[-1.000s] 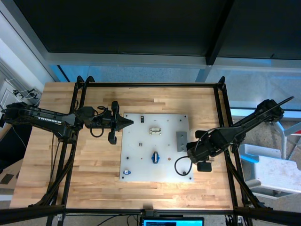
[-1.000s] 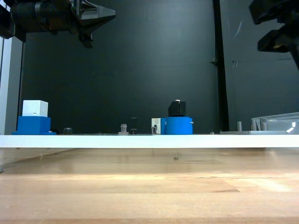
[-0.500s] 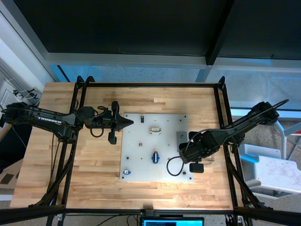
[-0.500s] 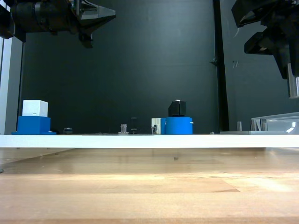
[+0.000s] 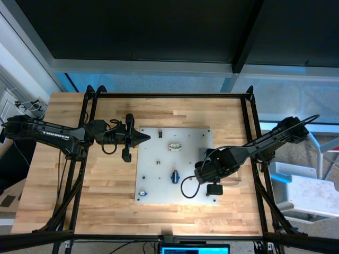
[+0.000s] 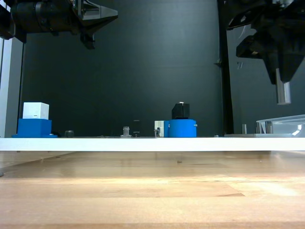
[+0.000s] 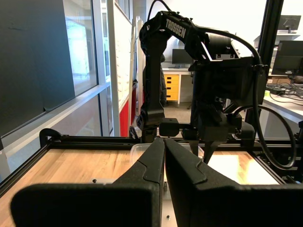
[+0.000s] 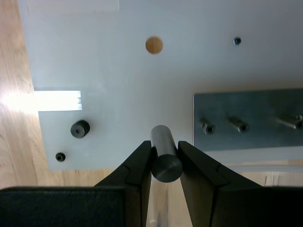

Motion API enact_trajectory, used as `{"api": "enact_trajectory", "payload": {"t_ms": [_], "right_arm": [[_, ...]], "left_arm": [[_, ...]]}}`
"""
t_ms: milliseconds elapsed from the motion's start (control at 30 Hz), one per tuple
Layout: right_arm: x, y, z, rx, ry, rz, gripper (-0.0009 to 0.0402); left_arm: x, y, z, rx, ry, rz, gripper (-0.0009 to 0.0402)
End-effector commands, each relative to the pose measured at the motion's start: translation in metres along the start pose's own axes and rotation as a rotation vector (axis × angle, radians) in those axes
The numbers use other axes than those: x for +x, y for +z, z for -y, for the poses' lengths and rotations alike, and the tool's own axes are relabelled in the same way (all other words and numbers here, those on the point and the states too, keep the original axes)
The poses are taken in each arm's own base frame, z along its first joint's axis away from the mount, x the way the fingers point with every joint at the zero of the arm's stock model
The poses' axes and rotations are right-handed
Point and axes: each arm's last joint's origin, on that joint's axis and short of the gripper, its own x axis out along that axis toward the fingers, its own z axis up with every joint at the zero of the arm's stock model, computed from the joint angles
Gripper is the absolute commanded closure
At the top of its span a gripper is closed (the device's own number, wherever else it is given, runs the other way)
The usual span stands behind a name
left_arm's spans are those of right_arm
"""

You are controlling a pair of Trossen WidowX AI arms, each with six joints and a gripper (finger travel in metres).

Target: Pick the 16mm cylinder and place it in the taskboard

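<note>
We hold the peg [image 8: 165, 163] in the right hand [image 8: 164, 147]. Its two black fingers are closed narrowly on the peg's sides, so the peg hangs upright with one flat end pointing down at the board [image 8: 118, 94]. We judge this grip is chosen so that the peg can go straight down into a hole without tipping. In the low view the peg hangs below the fingers, well above the board's surface, so nothing on the board is touched in passing.

The peg is a smooth, dull silvery rod with a round face, short and plain. The board is a flat, matt white plate dotted with small dark screw heads. A round hole [image 8: 154, 45] in it shows tan, probably the wood of the table [image 5: 106, 174] seen through it. We take this for the likely seat, though we cannot tell its fit. It is not yet under the peg. Beside the peg's end lies a grey metal block [image 8: 246, 118], brushed in look, with three small studs standing out of it. A blue round fitting [image 6: 182, 129] stands near the board's middle, apart from the hand.

The left hand [image 7: 164, 142] is raised above the board's left edge and points inward, its fingers pressed together on nothing. It looks parked, out of the way.
</note>
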Motion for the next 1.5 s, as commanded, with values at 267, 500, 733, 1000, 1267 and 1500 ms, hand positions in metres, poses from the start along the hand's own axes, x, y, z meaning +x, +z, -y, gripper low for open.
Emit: {"api": "enact_trajectory", "payload": {"t_ms": [267, 500, 733, 1000, 1267, 1500], "right_arm": [[0.007, 0.014, -0.001, -0.009, -0.003, 0.001, 0.0361], [0.010, 0.026, 0.001, -0.015, -0.007, 0.003, 0.0361], [0.018, 0.036, 0.000, -0.033, -0.013, -0.005, 0.0361], [0.025, 0.041, -0.002, -0.034, -0.009, 0.005, 0.0361], [0.031, 0.053, -0.004, -0.042, -0.012, 0.003, 0.0361], [0.035, 0.059, -0.005, -0.047, -0.012, 0.004, 0.0361]], "left_arm": [[0.000, 0.000, 0.000, 0.000, 0.000, 0.000, 0.0393], [0.000, 0.000, 0.000, 0.000, 0.000, 0.000, 0.0393], [0.000, 0.000, 0.000, 0.000, 0.000, 0.000, 0.0393], [0.000, 0.000, 0.000, 0.000, 0.000, 0.000, 0.0393], [0.000, 0.000, 0.000, 0.000, 0.000, 0.000, 0.0393], [0.000, 0.000, 0.000, 0.000, 0.000, 0.000, 0.0393]]}}
